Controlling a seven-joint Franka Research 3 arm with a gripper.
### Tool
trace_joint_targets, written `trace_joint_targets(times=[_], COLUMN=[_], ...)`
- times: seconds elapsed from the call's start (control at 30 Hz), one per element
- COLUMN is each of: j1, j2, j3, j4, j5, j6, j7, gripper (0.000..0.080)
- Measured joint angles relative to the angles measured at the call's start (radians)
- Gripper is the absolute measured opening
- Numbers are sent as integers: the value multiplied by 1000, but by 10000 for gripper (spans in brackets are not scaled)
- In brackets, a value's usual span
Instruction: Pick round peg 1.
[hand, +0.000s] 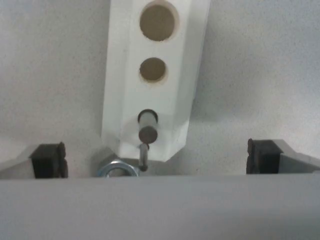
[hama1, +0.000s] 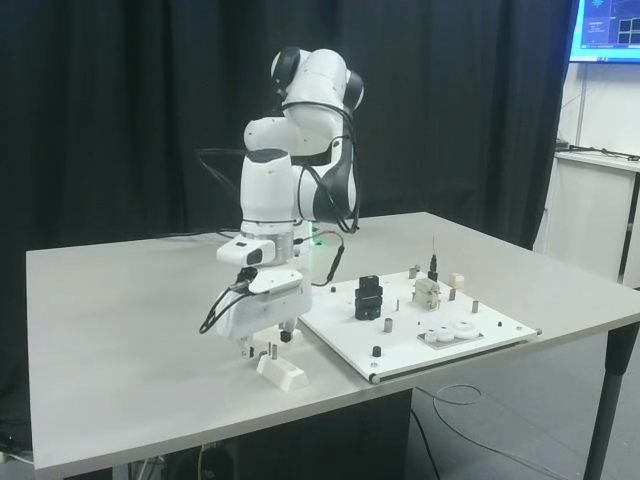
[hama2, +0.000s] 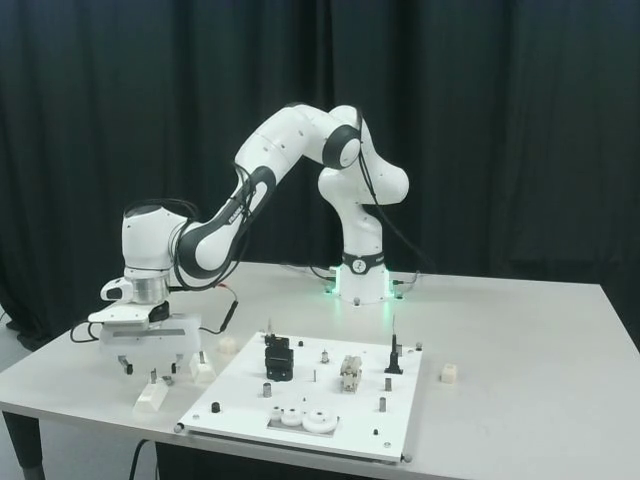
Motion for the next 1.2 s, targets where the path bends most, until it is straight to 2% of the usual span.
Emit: trace_joint_targets(times=[0.43, 0.47, 0.7, 0.77, 0.93, 0.97, 1.2], j1=[-8, -9, -15, -17, -18, -18, -18], j2=[25, 26, 26, 26, 26, 26, 26], j3=[0, 0, 0, 0, 0, 0, 0], j4=[21, 22, 29, 32, 43, 46, 67], j5=[0, 0, 0, 0, 0, 0, 0], j6=[-1, -2, -17, -21, -39, -43, -73], j7=[0, 0, 0, 0, 0, 0, 2], gripper=[800, 690, 690, 364, 364, 204, 204])
